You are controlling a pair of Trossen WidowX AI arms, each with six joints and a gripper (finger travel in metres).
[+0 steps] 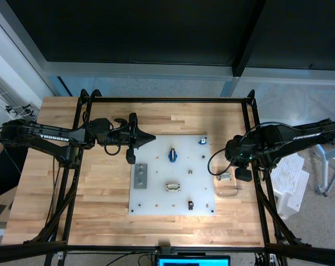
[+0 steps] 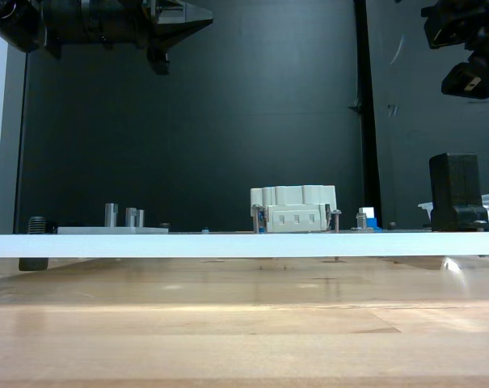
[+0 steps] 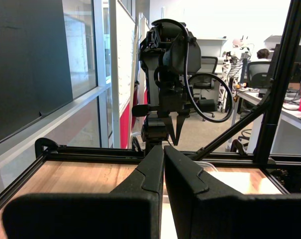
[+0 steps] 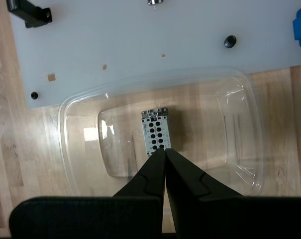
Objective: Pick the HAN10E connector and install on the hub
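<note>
The HAN10E connector [image 4: 154,133], a small grey block with rows of dark dots, lies flat in a clear plastic tray [image 4: 235,114]; from above it shows at the board's right edge [image 1: 225,177]. My right gripper [image 4: 164,151] hangs above its near end, shut and empty. The cream hub [image 1: 173,188] stands on the white board [image 1: 156,160], near its front middle, and rises above the board edge in the low view [image 2: 294,209]. My left gripper [image 1: 152,136] is held high over the board's back left corner, fingers [image 3: 152,164] shut on nothing.
On the board stand a grey metal block with two holes [image 1: 140,175], a blue part [image 1: 173,155], a small blue piece [image 1: 202,141] and a black part [image 1: 191,206]. A black frame [image 1: 167,100] runs around the table.
</note>
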